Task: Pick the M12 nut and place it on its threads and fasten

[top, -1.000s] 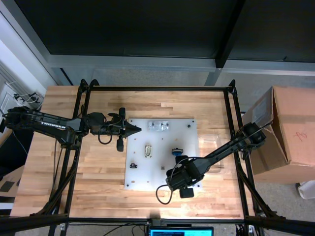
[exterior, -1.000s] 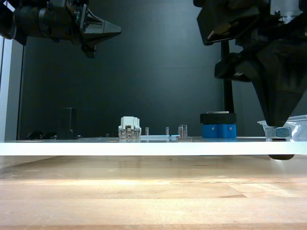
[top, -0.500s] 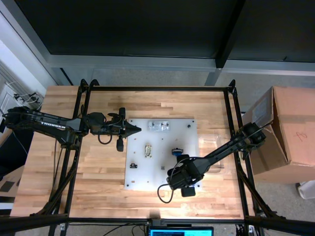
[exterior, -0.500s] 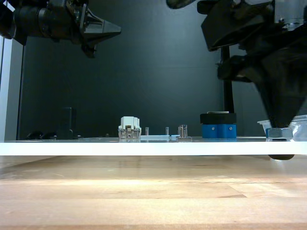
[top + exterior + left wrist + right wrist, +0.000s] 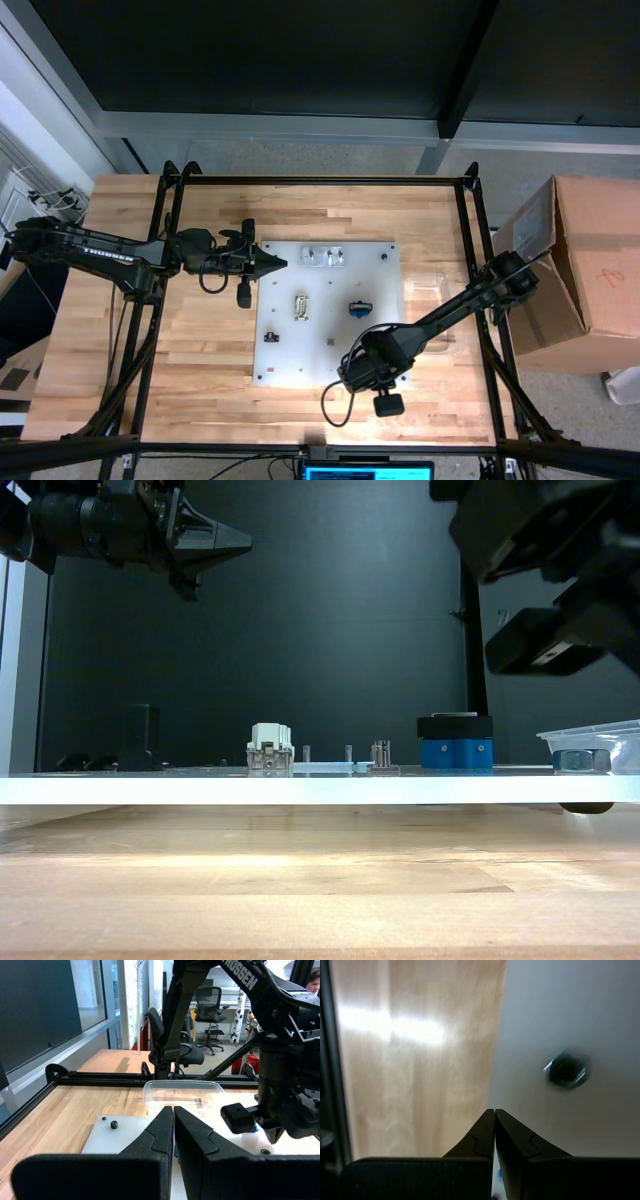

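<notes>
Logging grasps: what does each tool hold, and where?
Nothing. Right tool, shut, above board's near edge; nut stands apart on board. Left tool, shut, at board's left edge.

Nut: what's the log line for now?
nut: free on its stud; right pincer: shut, raised near it; left pincer: shut, above board's left edge; change: right pincer released nut, lifted

High view: above the table's near edge, looking down and away; takes in the whole white board and both arms.
Low view: table-top height at the near edge, level along the board, close under the arms.
Left wrist view: along the left gripper, fingers pressed together, across the board toward the clear tray.
Right wrist view: along the right gripper, fingers together and empty, close above the board's edge.
Shared: silver nut on its stud, in the right wrist and low views.
</notes>
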Tool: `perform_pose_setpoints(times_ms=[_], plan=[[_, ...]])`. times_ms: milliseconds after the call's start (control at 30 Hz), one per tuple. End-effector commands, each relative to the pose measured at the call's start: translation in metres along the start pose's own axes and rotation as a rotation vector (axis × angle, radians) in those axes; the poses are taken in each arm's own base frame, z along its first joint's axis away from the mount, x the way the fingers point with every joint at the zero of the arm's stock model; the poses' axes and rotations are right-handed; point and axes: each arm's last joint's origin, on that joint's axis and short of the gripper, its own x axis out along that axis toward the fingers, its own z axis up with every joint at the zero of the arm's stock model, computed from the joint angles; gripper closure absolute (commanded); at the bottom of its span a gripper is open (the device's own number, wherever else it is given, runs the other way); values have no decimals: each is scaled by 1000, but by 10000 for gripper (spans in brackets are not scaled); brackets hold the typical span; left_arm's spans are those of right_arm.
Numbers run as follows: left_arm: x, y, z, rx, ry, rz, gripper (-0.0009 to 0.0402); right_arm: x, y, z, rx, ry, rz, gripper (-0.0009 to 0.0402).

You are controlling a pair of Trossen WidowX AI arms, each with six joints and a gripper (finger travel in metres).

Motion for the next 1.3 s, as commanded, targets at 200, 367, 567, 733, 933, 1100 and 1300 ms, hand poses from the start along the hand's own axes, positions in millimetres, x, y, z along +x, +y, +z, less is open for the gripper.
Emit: perform_pose_setpoints(times_ms=[200, 367, 567, 733, 933, 1100, 1300], plan=[[0, 0, 0, 0, -1, 0, 393, -9, -7, -2, 19, -60, -204, 393], [0, 0, 0, 0, 0, 0, 393, -8, -7, 0, 26, -101, -243, 393], [0, 0, 0, 0, 1, 0, 393, -3, -6, 1, 41, -109, -154, 393], [0, 0, -1, 0, 7, 0, 393, 1, -1, -3, 39, -19, 38, 393], [0, 0, -2, 0, 19, 0, 393, -8, -3, -5, 47, -12, -65, 393], [0, 0, -2, 0, 17, 0, 393, -12, -5, -6, 47, -44, -138, 393], [0, 0, -2, 0, 17, 0, 393, -21, -5, -7, 42, -78, -140, 393]])
